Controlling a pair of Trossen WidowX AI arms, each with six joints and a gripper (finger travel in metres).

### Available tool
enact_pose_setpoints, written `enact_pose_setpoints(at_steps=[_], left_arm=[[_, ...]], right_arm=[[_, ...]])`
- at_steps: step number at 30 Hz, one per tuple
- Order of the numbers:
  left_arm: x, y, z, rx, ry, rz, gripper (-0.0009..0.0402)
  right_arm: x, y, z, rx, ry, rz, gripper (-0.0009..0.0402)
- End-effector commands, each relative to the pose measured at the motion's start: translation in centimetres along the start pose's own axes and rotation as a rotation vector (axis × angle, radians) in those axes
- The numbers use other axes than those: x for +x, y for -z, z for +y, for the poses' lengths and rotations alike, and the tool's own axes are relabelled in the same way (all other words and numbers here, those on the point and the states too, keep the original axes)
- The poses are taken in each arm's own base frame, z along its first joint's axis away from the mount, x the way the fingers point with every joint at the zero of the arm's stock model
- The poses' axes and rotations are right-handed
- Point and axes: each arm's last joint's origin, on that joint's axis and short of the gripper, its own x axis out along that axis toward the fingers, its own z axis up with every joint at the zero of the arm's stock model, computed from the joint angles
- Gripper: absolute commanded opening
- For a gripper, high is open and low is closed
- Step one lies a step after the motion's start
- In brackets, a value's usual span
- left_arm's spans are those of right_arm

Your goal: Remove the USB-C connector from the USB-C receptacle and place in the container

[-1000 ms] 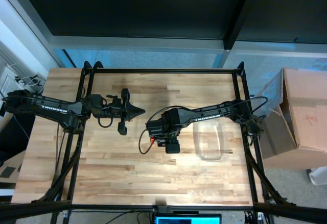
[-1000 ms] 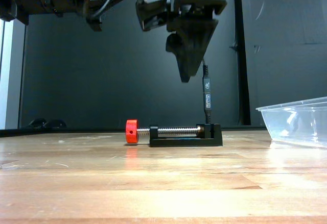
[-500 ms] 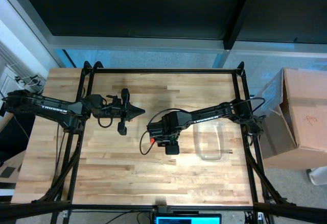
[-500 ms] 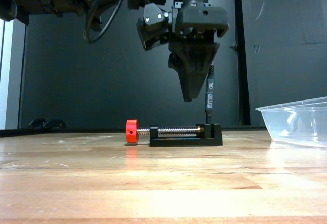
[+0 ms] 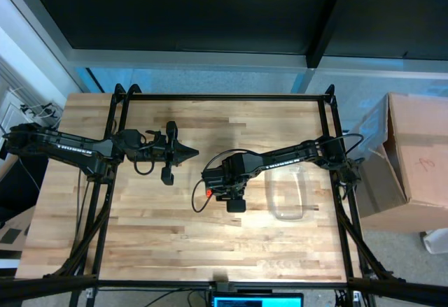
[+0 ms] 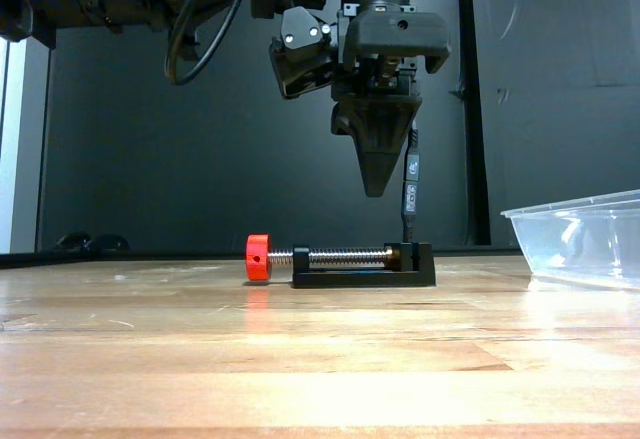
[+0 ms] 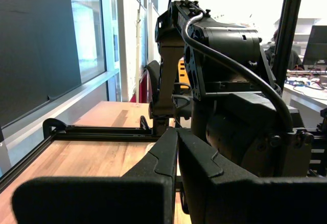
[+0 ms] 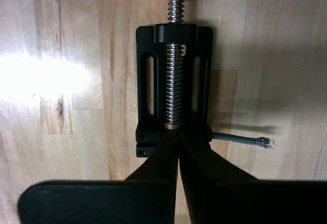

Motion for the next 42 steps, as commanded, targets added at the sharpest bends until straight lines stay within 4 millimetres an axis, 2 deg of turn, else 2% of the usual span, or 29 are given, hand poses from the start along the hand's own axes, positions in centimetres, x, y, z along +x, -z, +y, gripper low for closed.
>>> enact_pose_setpoints(at_steps=[1, 7, 17, 24, 28, 36, 42], left_arm=[[0.0, 0.0, 0.0, 0.000, 0.000, 0.000, 0.0000], [0.0, 0.0, 0.0, 0.000, 0.000, 0.000, 0.0000], [0.0, 0.0, 0.0, 0.000, 0.000, 0.001, 0.0000], [0.0, 0.0, 0.0, 0.000, 0.000, 0.001, 0.0000], [0.0, 0.0, 0.0, 0.000, 0.000, 0.000, 0.0000], [0.0, 0.0, 0.0, 0.000, 0.000, 0.000, 0.0000], [0.0, 0.0, 0.0, 0.000, 0.000, 0.001, 0.0000]], right_arm=[[-0.1, 0.0, 0.0, 0.001, 0.001, -0.001, 0.0007], [-1.1, 0.1, 0.0, 0.002, 0.001, -0.014, 0.0001], [-5.6, 0.3, -0.1, 0.013, -0.008, -0.117, 0.0000], [-8.8, 1.3, -0.3, 0.017, -0.016, -0.172, 0.0000], [-9.5, 1.6, -0.4, 0.018, -0.019, -0.187, 0.0000], [-9.6, 1.7, -0.4, 0.011, -0.024, -0.189, 0.0000], [-11.5, 3.0, -0.5, 0.000, -0.031, -0.224, 0.0000]])
